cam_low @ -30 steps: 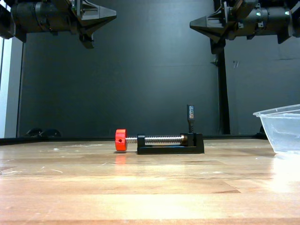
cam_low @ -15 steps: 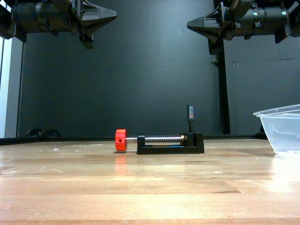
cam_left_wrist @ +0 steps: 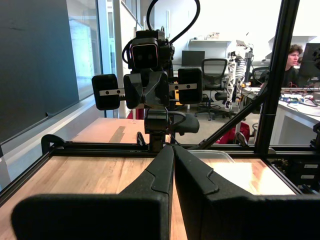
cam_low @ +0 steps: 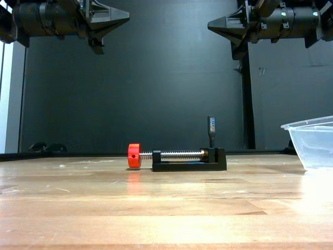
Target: Remove the USB-C connector from the USB-C receptacle and place in the container
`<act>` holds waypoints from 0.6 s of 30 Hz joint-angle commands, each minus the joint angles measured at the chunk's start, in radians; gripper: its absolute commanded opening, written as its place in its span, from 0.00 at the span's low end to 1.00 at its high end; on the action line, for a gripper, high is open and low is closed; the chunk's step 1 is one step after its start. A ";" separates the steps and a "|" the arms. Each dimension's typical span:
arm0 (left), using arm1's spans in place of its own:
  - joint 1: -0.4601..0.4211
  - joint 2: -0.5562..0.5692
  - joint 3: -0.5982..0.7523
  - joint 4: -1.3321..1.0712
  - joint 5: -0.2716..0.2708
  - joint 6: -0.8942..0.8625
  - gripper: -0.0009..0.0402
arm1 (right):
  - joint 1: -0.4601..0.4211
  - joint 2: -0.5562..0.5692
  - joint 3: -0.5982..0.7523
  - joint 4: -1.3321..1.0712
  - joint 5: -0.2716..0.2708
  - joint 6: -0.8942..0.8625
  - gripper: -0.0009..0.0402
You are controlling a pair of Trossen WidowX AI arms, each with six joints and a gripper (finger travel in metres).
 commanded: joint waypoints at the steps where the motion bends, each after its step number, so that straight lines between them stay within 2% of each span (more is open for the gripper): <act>1: 0.000 0.000 0.000 0.000 0.000 0.000 0.02 | 0.000 0.000 0.000 -0.002 0.000 0.000 0.02; 18: 0.000 0.000 0.000 0.000 0.000 0.000 0.02 | 0.000 0.000 0.000 -0.017 0.001 0.000 0.02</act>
